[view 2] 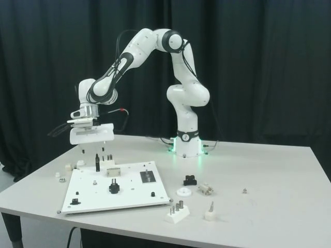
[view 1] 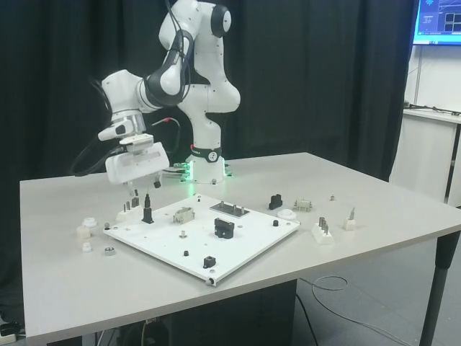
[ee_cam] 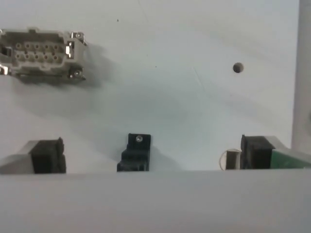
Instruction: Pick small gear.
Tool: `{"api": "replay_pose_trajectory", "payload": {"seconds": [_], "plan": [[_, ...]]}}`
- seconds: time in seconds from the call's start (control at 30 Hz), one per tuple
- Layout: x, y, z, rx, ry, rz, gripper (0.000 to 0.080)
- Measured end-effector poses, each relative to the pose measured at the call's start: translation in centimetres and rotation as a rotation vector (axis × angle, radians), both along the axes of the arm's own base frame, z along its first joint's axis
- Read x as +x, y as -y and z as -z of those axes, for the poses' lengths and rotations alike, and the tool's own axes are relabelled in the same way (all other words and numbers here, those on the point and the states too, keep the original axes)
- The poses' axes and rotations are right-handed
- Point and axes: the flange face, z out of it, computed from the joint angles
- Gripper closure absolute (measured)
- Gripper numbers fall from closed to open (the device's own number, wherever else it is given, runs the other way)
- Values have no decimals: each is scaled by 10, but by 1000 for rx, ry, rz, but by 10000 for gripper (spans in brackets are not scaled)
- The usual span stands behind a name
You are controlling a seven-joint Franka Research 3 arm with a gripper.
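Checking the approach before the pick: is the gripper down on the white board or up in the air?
Up in the air. In both room views the gripper hangs above the white board, touching nothing and holding nothing.

No text, label or number can be read on anything here.

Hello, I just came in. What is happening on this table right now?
A white robot arm hangs its gripper above the far corner of a white board that carries small parts. It holds nothing. Under the wrist lies a grey connector. A white gear lies on the table beside the board, far from the gripper, so the picking has not begun.
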Motion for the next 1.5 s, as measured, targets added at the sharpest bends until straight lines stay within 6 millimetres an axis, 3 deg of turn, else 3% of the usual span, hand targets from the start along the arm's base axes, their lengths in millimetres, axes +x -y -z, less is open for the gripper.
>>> {"api": "replay_pose_trajectory", "payload": {"seconds": [0.43, 1.5], "plan": [[4, 5, -21, -14, -39, 5, 3], [12, 12, -38, -57, -86, -41, 3]]}}
